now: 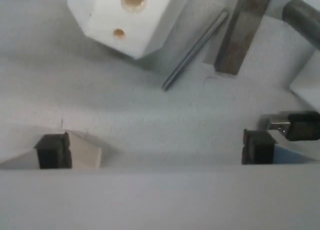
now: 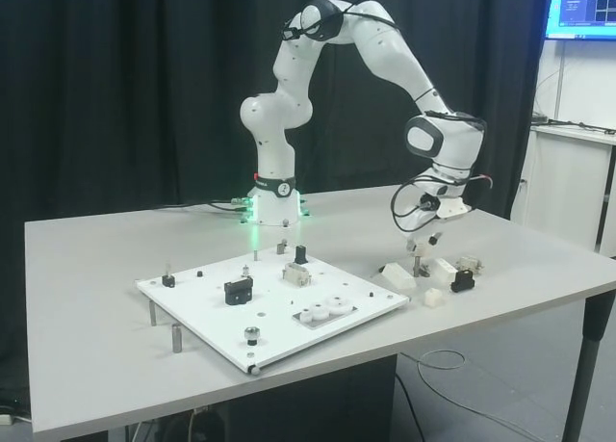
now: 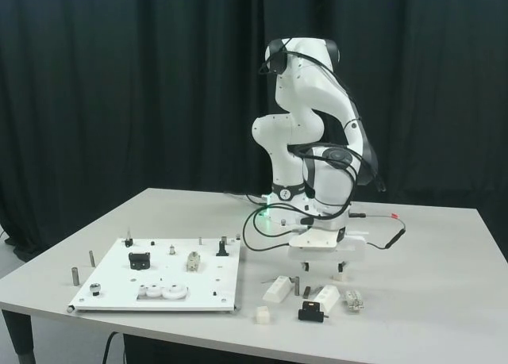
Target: Remove square peg 4.
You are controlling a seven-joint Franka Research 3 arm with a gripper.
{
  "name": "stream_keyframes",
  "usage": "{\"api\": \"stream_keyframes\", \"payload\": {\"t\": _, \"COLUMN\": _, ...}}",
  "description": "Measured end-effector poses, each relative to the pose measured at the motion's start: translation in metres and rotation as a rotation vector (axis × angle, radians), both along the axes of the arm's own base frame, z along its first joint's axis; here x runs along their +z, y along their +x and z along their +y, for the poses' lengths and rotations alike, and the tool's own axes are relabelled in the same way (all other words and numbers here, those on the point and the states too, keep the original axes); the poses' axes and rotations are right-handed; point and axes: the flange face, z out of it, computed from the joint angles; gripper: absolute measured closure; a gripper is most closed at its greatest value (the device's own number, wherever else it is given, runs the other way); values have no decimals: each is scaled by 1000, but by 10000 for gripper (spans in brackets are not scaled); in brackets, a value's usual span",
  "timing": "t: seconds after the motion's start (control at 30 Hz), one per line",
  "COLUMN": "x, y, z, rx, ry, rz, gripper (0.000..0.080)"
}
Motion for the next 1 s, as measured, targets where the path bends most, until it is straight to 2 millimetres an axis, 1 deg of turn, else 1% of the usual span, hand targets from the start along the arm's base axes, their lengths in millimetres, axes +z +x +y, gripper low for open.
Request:
{"api": "stream_keyframes", "payload": {"t": 0.03, "x": 1, "y": 1, "z": 0, "rx": 0, "ry": 0, "rz": 1, "gripper": 41}}
{"api": "stream_keyframes", "payload": {"t": 0.2, "x": 8, "y": 6, "z": 2, "rx": -1, "ry": -2, "rz": 5, "gripper": 41}}
{"api": "stream_keyframes", "payload": {"t": 0.23, "x": 9, "y": 7, "z": 2, "rx": -1, "ry": -2, "rz": 5, "gripper": 10}}
{"api": "stream_keyframes", "payload": {"t": 0.53, "x": 20, "y": 15, "z": 2, "rx": -6, "ry": -6, "rz": 8, "gripper": 4}}
{"api": "stream_keyframes", "payload": {"t": 1.0, "x": 24, "y": 20, "z": -4, "rx": -10, "ry": -9, "rz": 14, "gripper": 3}}
